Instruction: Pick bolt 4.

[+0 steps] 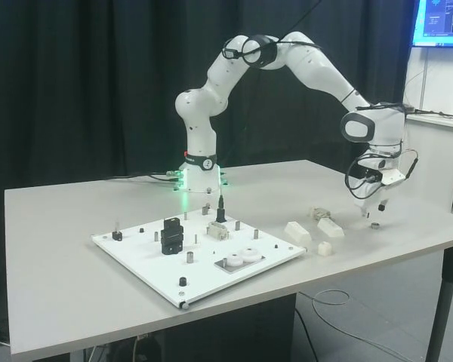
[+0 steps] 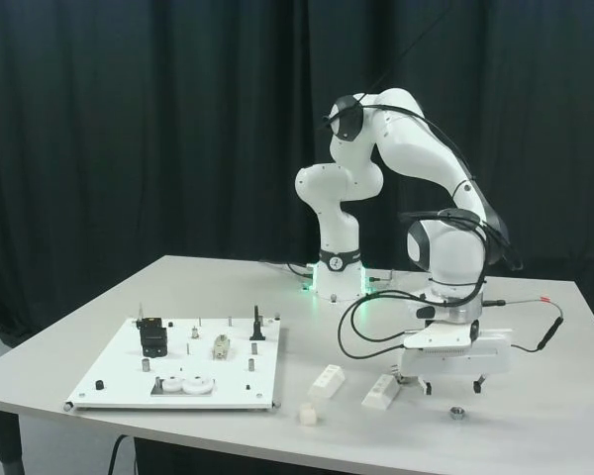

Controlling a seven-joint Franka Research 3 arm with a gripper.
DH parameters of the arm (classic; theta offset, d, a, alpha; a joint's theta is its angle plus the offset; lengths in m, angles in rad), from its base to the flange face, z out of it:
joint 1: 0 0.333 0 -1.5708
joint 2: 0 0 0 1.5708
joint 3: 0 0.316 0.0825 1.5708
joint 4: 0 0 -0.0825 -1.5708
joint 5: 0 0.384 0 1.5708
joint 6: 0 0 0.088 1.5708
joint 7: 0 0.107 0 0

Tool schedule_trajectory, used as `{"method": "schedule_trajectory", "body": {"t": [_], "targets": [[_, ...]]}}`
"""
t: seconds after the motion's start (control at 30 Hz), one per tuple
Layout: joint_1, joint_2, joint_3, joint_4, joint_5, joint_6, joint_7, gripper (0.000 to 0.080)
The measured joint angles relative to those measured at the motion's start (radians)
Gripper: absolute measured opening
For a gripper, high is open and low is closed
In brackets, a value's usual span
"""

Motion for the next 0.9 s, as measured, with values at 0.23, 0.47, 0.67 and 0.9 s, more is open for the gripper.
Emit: {"method": "schedule_trajectory", "body": {"t": [0.23, 0.47, 0.67, 0.9], "targets": [[0.002, 0.03, 0.0, 0.027, 0.004, -0.004, 0.0, 0.08], [0.003, 0.052, 0.0, 0.046, 0.007, -0.007, 0.0, 0.08], [0.003, 0.065, 0.0, 0.052, 0.009, -0.007, 0.003, 0.08], [0.004, 0.077, 0.0, 0.056, 0.013, -0.007, 0.004, 0.08]]}}
